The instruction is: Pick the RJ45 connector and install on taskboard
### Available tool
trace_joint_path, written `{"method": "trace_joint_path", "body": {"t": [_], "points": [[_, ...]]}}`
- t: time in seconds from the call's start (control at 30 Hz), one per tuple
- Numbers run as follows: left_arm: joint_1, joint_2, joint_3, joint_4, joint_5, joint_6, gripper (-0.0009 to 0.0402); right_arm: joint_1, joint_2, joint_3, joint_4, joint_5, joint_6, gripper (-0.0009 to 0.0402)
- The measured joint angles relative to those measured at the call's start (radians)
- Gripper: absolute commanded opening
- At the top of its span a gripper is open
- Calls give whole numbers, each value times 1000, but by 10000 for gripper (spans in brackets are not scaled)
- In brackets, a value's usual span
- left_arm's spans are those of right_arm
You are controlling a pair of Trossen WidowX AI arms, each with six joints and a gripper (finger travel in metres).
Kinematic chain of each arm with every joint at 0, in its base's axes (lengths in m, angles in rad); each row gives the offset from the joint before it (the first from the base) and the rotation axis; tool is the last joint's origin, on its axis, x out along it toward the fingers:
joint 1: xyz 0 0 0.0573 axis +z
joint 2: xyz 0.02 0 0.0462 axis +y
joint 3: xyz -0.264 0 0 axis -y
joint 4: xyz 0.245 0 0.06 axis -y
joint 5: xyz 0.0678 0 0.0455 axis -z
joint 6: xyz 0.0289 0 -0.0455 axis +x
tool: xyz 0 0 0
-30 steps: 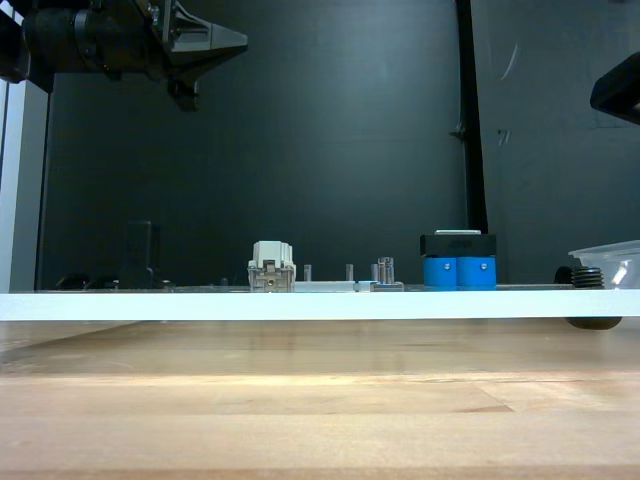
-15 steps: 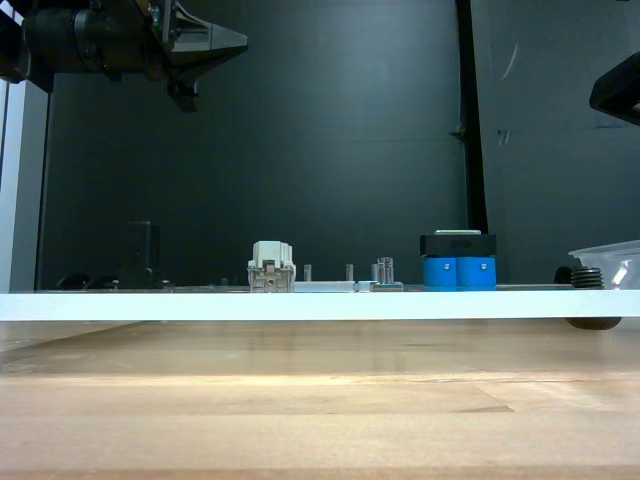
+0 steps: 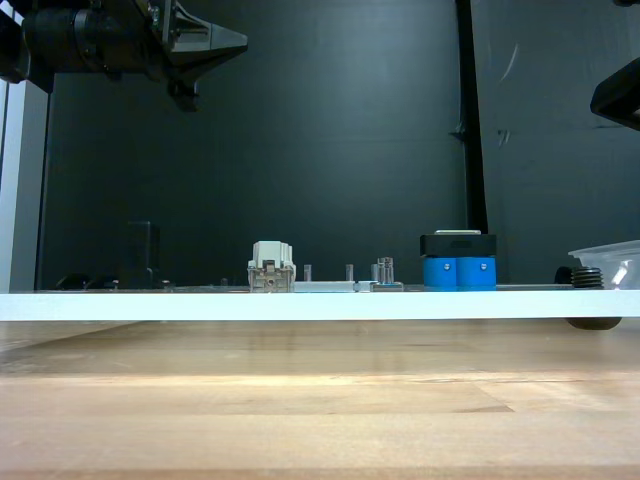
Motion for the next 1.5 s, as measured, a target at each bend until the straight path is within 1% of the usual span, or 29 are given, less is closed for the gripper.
{"method": "trace_joint_path", "body": {"t": [0.23, 0.27, 0.3, 0.33, 0.7, 0.87, 1.03, 1.2, 1.5], "points": [[0, 0, 0, 0, 0, 0, 0, 0, 0, 0, -3, -2, 0, 50], [0, 0, 0, 0, 0, 0, 0, 0, 1, 0, -3, -4, 1, 56], [0, 0, 0, 0, 0, 0, 0, 0, 3, -2, -17, -18, 1, 61], [0, 0, 0, 0, 0, 0, 0, 0, 8, -4, -29, -23, 2, 65], [0, 0, 0, 0, 0, 0, 0, 0, -7, 34, -27, -8, 0, 111], [0, 0, 0, 0, 0, 0, 0, 0, -42, 54, -36, -3, 1, 130], [0, 0, 0, 0, 0, 0, 0, 0, -74, 90, -106, -2, 1, 145], [0, 0, 0, 0, 0, 0, 0, 0, -82, 126, -177, -2, 1, 154], [0, 0, 0, 0, 0, 0, 0, 0, -84, 139, -199, -2, 0, 157]]}}
